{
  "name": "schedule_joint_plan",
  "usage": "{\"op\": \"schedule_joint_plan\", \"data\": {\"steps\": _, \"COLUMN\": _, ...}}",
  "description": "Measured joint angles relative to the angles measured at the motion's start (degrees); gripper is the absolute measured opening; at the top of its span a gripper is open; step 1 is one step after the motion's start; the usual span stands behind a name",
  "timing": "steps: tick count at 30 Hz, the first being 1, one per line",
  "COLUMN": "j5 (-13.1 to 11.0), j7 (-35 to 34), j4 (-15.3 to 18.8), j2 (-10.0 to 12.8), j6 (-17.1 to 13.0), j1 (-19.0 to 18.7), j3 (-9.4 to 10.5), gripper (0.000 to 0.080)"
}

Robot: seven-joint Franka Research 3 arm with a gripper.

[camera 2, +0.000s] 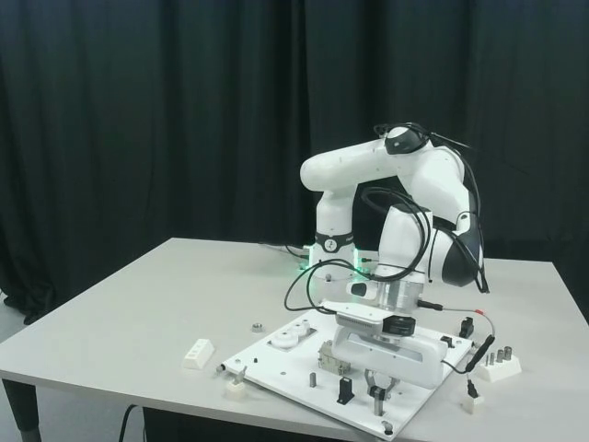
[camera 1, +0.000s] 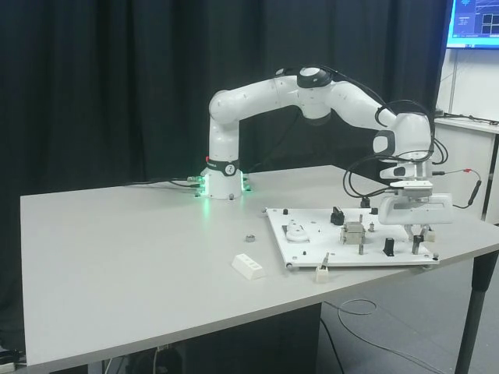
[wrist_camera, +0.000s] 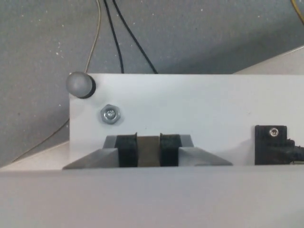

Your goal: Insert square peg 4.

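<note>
My gripper [wrist_camera: 148, 151] is shut on a small grey square peg [wrist_camera: 148, 156], which sits between the two black pads [wrist_camera: 127, 150]. It hangs low over the white assembly board [wrist_camera: 199, 104], near the board's corner. In the first room view the gripper [camera 1: 417, 236] is at the board's [camera 1: 312, 248] near right corner, with the peg reaching down to the board surface. The second room view shows the gripper [camera 2: 377, 394] at the front edge of the board [camera 2: 276, 366]. Whether the peg's tip sits in a hole is hidden.
Near the gripper the board carries a black post [camera 1: 388, 246], a grey metal block [camera 1: 355, 232], a grey rubber bumper [wrist_camera: 80, 84], a nut [wrist_camera: 110, 114] and a black fixture [wrist_camera: 271, 145]. A white block [camera 1: 248, 266] lies on the table. A white peg holder [camera 2: 497, 364] stands beside the board.
</note>
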State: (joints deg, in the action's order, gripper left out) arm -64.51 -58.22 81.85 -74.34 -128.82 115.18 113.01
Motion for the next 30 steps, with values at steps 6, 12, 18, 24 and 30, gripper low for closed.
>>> {"op": "schedule_joint_plan", "data": {"steps": 6, "j5": -0.1, "j7": 0.0, "j4": -0.2, "j2": 0.0, "j6": 0.0, "j1": -0.1, "j3": 0.09, "gripper": 0.0095}}
{"op": "schedule_joint_plan", "data": {"steps": 12, "j5": -0.2, "j7": -0.7, "j4": -0.7, "j2": 0.0, "j6": 0.1, "j1": -0.4, "j3": 0.25, "gripper": 0.0095}}
{"op": "schedule_joint_plan", "data": {"steps": 18, "j5": -0.1, "j7": -1.4, "j4": -0.8, "j2": 0.0, "j6": 0.1, "j1": -0.7, "j3": 0.29, "gripper": 0.0095}}
{"op": "schedule_joint_plan", "data": {"steps": 24, "j5": 0.1, "j7": -1.4, "j4": -0.7, "j2": 0.0, "j6": 0.1, "j1": -0.7, "j3": 0.25, "gripper": 0.0095}}
{"op": "schedule_joint_plan", "data": {"steps": 30, "j5": 0.7, "j7": -1.4, "j4": -0.5, "j2": 0.0, "j6": 0.1, "j1": -0.4, "j3": 0.15, "gripper": 0.0095}}
